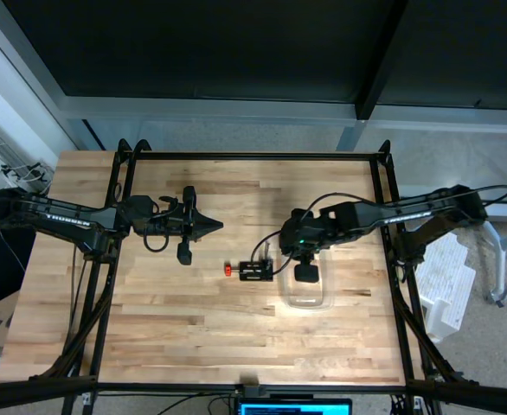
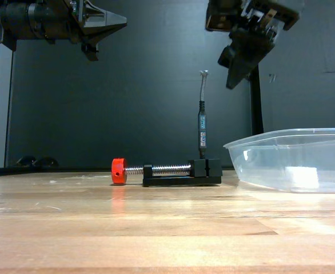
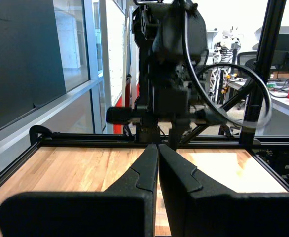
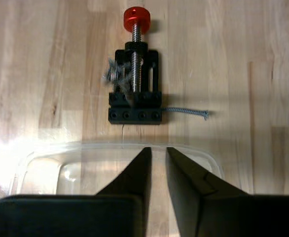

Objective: Remove the USB-C connector from taskboard and place in the container

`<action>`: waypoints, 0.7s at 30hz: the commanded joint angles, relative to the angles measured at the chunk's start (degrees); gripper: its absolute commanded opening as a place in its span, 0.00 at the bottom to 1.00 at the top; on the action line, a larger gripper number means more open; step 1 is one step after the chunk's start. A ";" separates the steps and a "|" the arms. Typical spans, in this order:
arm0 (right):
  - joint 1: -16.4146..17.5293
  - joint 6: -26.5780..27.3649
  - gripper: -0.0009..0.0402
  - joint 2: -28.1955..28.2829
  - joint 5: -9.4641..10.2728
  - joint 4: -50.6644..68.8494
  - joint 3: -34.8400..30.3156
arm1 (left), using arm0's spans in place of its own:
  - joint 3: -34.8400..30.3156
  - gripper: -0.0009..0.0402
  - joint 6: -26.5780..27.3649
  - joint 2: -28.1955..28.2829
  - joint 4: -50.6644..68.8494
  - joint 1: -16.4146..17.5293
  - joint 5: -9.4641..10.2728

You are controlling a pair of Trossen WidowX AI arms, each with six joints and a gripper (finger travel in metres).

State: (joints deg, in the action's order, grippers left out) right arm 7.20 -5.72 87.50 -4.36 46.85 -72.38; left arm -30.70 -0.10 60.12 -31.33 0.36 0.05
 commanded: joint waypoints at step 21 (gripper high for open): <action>1.60 0.31 0.40 15.87 -0.63 2.36 -11.87 | 0.00 0.02 -0.02 0.00 -0.02 0.00 -0.02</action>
State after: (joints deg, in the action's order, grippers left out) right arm 8.80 -5.45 102.94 -4.97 49.65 -84.25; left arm -30.68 -0.12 60.10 -31.35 0.36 0.03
